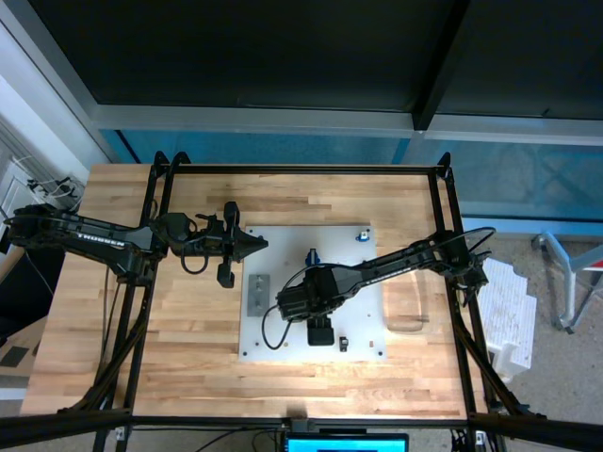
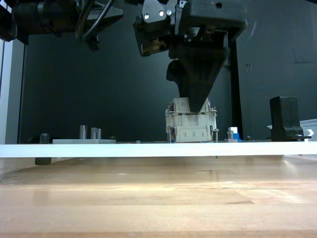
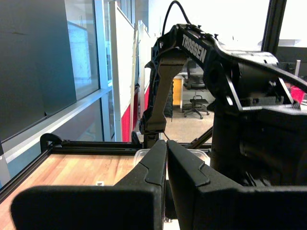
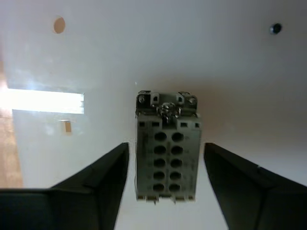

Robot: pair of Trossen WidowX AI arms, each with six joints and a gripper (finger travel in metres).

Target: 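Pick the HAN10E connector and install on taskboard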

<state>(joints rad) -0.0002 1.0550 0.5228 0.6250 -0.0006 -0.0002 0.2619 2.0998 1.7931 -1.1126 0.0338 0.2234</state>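
Overhead, we see the right gripper (image 1: 320,331) low over the white board (image 1: 283,250), hiding the connector, while the left gripper (image 1: 259,243) hangs near the board's far left edge. At table level, the connector (image 2: 191,126) stands upright on the board, under the right gripper. The left wrist shows its fingers (image 3: 192,177) pressed together, empty. The right wrist shows the connector between wide-apart fingers (image 4: 96,182), touching neither. We judge it placed; whether it is fully seated we cannot tell.
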